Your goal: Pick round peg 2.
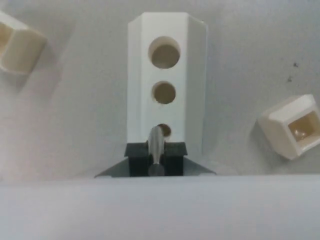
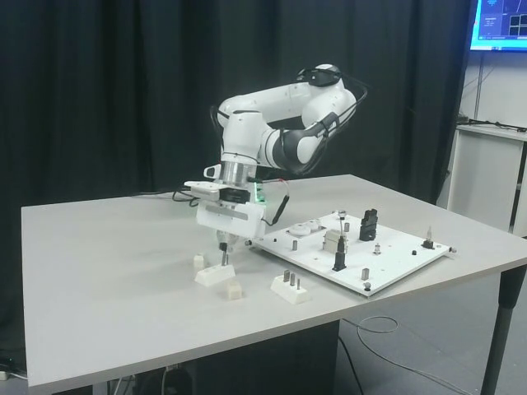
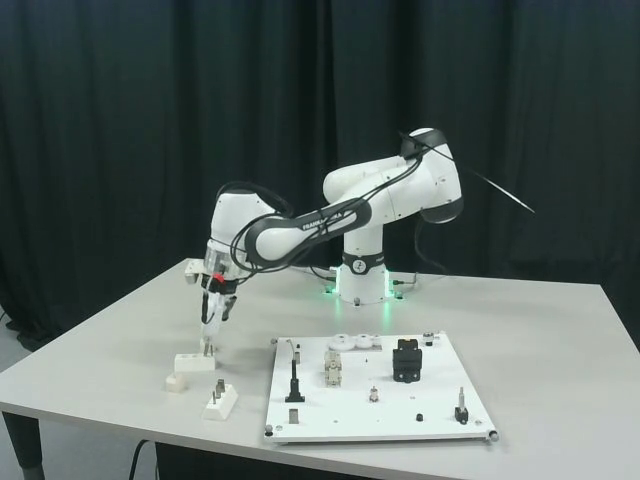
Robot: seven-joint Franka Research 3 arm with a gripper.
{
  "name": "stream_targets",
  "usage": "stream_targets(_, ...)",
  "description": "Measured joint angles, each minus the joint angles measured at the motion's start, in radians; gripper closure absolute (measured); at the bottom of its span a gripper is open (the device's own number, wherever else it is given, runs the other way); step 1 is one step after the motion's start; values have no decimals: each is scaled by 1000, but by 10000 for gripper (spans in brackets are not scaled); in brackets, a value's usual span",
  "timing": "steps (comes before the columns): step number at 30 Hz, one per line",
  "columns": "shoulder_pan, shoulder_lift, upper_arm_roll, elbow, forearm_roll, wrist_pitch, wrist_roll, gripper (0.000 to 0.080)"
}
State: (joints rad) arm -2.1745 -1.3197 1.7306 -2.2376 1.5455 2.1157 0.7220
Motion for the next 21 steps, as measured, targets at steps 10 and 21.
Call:
stream_targets(10,9,5,-50,4,-8,-54,0,743)
stream_targets(21,8,14,-85,16,-33,-67,0,743)
